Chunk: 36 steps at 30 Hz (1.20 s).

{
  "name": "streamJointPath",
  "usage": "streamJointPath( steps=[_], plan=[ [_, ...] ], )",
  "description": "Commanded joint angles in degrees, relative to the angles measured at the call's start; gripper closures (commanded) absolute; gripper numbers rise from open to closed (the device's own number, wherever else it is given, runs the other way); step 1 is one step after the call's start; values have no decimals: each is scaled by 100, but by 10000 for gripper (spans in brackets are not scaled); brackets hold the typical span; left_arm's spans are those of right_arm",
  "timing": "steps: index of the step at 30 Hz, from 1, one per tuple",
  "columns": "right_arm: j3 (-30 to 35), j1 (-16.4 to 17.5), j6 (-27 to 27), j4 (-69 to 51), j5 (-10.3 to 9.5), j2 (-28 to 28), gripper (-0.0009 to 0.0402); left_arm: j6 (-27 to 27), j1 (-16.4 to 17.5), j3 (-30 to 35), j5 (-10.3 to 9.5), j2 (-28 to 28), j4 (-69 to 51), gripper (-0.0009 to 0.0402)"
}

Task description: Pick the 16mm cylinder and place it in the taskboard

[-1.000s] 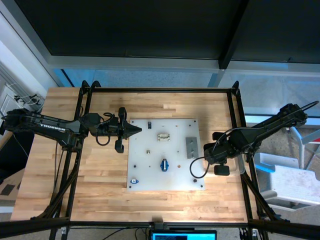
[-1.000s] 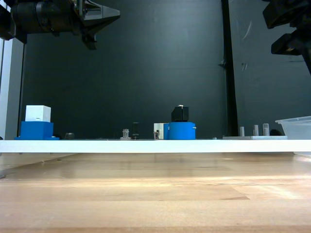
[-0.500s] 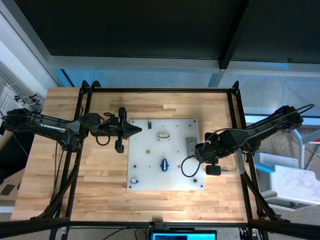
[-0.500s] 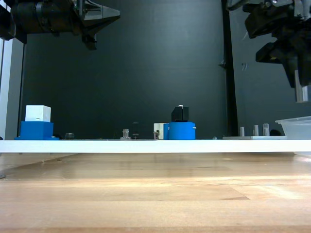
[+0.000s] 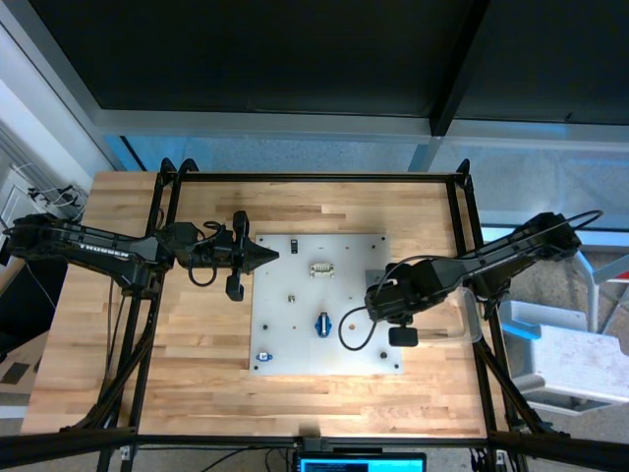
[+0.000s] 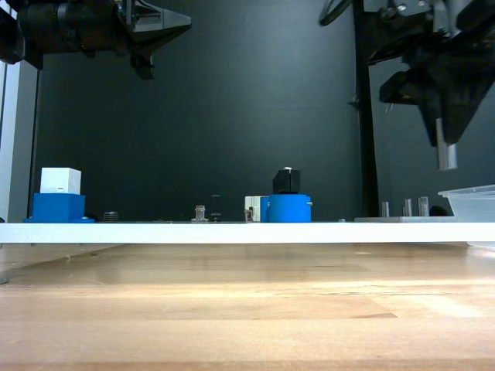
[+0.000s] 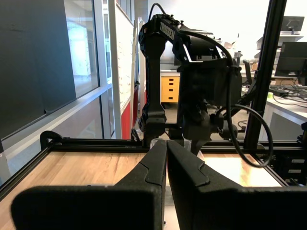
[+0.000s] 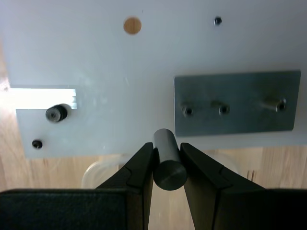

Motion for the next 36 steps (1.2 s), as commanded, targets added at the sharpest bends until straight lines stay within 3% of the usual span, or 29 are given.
streamJointPath(
  steps=[1, 24, 36],
  plan=[
    [162, -22, -103, 44, 2, 210, 386, 2, 2, 0, 2, 0, 2, 393],
    [807, -173, -232, 623, -50, 1231, 386, 2, 2, 0, 0, 0, 2, 393],
    [966, -177, -201, 769, -52, 1502, 386, 2, 0, 0, 0, 0, 0, 393]
  ],
)
